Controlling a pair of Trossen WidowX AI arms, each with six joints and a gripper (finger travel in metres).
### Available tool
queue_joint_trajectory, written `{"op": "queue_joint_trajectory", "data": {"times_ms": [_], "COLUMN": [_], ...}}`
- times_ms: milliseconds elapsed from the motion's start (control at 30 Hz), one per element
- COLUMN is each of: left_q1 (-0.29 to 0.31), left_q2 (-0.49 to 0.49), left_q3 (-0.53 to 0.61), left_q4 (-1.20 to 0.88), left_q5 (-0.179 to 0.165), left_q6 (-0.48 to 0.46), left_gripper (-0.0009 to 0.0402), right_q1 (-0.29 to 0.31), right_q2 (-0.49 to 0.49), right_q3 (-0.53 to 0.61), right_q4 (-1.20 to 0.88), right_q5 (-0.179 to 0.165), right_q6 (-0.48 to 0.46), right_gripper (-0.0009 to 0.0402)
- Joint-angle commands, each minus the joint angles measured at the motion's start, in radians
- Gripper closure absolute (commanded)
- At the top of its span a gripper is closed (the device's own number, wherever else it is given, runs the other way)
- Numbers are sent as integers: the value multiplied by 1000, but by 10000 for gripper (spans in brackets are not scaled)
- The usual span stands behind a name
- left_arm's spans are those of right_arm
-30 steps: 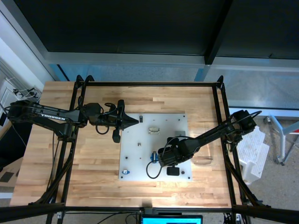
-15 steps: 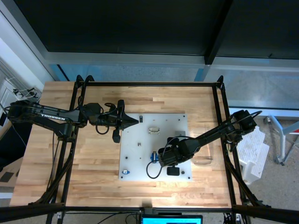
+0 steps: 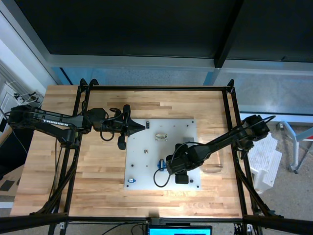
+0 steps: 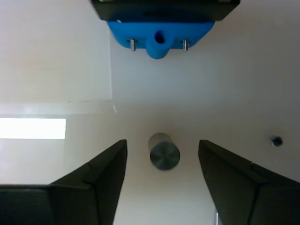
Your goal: Pick the 16mm cylinder and install on the taskboard
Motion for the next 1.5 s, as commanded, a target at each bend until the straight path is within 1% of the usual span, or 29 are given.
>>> {"op": "queue_joint_trajectory", "data": {"times_ms": [33, 167, 267, 467, 667, 800, 900, 1000, 1100, 1233, 1267, 1333, 1400, 1433, 1500], "left_q1": [0, 0, 0, 0, 0, 0, 0, 0, 0, 0, 0, 0, 0, 0, 0], "left_q2": [0, 0, 0, 0, 0, 0, 0, 0, 0, 0, 0, 0, 0, 0, 0], "left_q3": [0, 0, 0, 0, 0, 0, 0, 0, 0, 0, 0, 0, 0, 0, 0], "left_q4": [0, 0, 0, 0, 0, 0, 0, 0, 0, 0, 0, 0, 0, 0, 0], "left_q5": [0, 0, 0, 0, 0, 0, 0, 0, 0, 0, 0, 0, 0, 0, 0], "left_q6": [0, 0, 0, 0, 0, 0, 0, 0, 0, 0, 0, 0, 0, 0, 0], "left_gripper": [393, 393, 393, 393, 393, 393, 393, 393, 393, 393, 393, 393, 393, 393, 393], "right_q1": [-4, -11, -15, -31, -64, -103, -144, -189, -214, -246, -253, -272, -289, -295, -306], "right_q2": [-40, -95, -137, -204, -264, -318, -369, -429, -496, -583, -600, -632, -656, -667, -686], "right_q3": [2, 1, 1, 1, 0, -1, -7, -32, -74, -143, -161, -194, -227, -245, -283], "right_q4": [-31, -56, -85, -135, -146, -136, -92, -16, 86, 236, 269, 332, 402, 441, 525], "right_q5": [19, 20, 44, 51, 51, 51, 51, 51, 50, 29, 21, -9, -48, -60, -64], "right_q6": [-20, -37, -45, -77, -126, -160, -187, -229, -262, -290, -302, -315, -317, -322, -328], "right_gripper": [148, 136, 138, 145, 156, 169, 190, 219, 254, 303, 315, 340, 364, 376, 397]}}
